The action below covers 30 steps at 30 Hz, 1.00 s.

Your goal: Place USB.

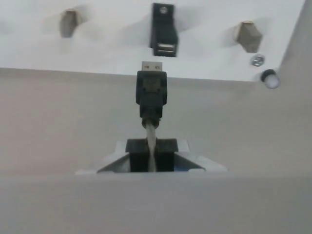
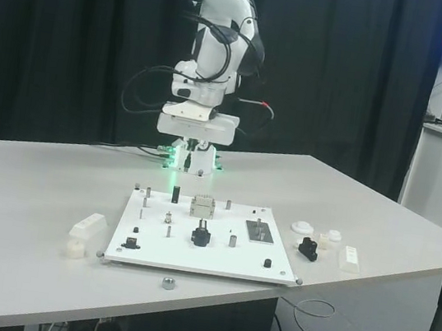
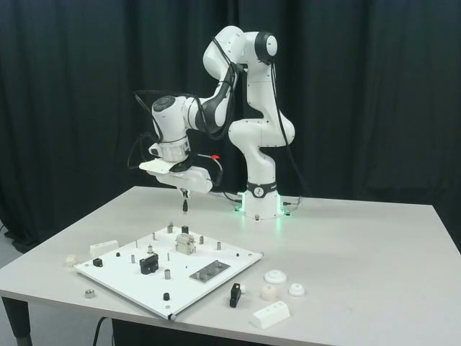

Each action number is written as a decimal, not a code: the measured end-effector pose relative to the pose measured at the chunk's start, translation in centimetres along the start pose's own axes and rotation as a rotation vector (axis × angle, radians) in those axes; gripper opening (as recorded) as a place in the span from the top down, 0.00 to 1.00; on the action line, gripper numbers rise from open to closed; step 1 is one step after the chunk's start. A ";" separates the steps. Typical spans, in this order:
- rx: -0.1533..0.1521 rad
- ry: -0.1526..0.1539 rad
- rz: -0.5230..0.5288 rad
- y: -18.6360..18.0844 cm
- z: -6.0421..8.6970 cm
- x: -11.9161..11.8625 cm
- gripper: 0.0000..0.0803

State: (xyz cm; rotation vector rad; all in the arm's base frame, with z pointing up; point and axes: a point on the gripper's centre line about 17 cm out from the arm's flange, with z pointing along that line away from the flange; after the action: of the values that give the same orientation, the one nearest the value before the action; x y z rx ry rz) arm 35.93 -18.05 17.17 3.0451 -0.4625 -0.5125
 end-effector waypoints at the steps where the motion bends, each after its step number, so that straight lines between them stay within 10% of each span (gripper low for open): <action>1: 0.002 0.001 0.000 -0.4 0.0 0.0 0.97; 30: 0.046 0.020 -0.073 -21.3 -1.7 -2.7 0.97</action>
State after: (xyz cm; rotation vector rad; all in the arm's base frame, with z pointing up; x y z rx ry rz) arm 40.17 3.02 18.24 3.1174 -0.3691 -0.4810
